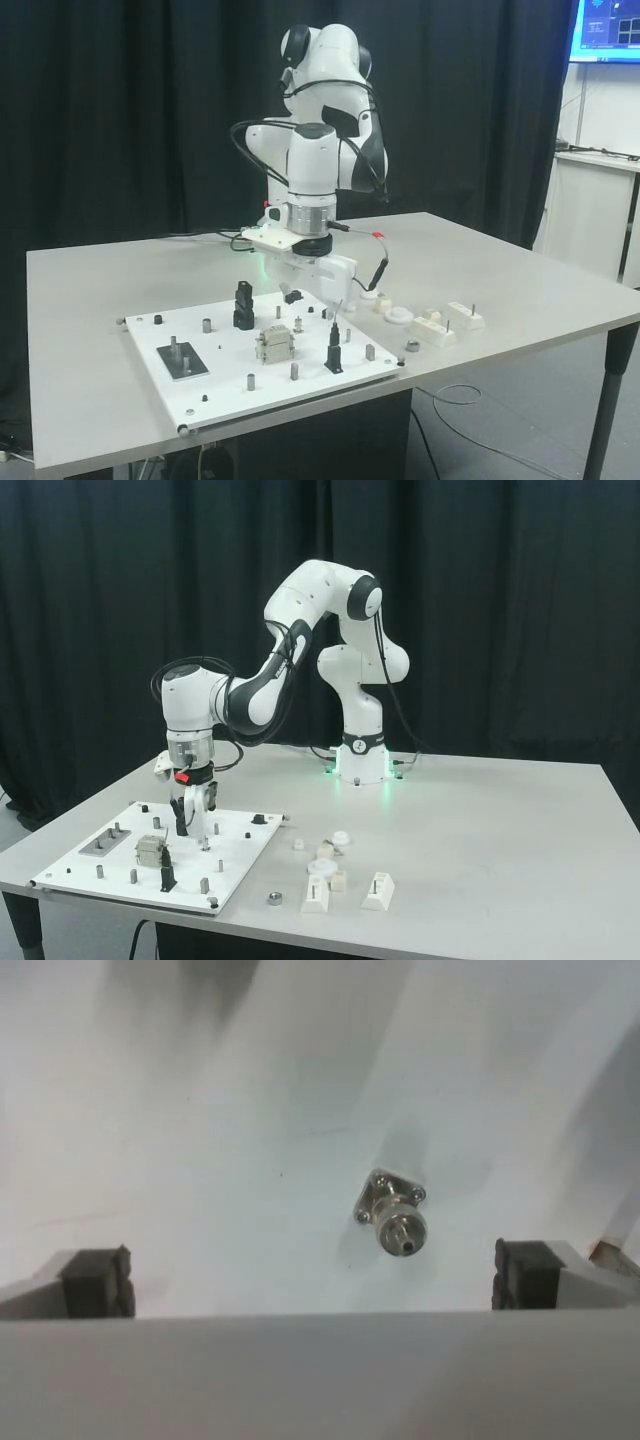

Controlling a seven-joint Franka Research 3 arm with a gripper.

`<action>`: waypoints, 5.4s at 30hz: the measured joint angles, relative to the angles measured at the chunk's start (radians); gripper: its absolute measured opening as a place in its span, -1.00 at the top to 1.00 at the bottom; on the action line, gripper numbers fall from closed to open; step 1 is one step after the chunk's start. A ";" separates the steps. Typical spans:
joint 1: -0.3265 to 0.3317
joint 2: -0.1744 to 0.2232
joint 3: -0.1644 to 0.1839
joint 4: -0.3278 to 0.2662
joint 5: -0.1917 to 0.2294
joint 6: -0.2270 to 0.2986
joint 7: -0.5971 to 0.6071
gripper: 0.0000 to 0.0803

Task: Pick BNC.

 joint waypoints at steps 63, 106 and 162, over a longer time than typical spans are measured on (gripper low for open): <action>-0.017 0.000 0.000 0.070 -0.031 -0.058 0.000 -0.99; -0.020 -0.001 -0.004 0.057 -0.039 -0.067 0.048 -0.99; 0.000 -0.037 0.021 -0.146 0.000 0.172 0.048 -0.99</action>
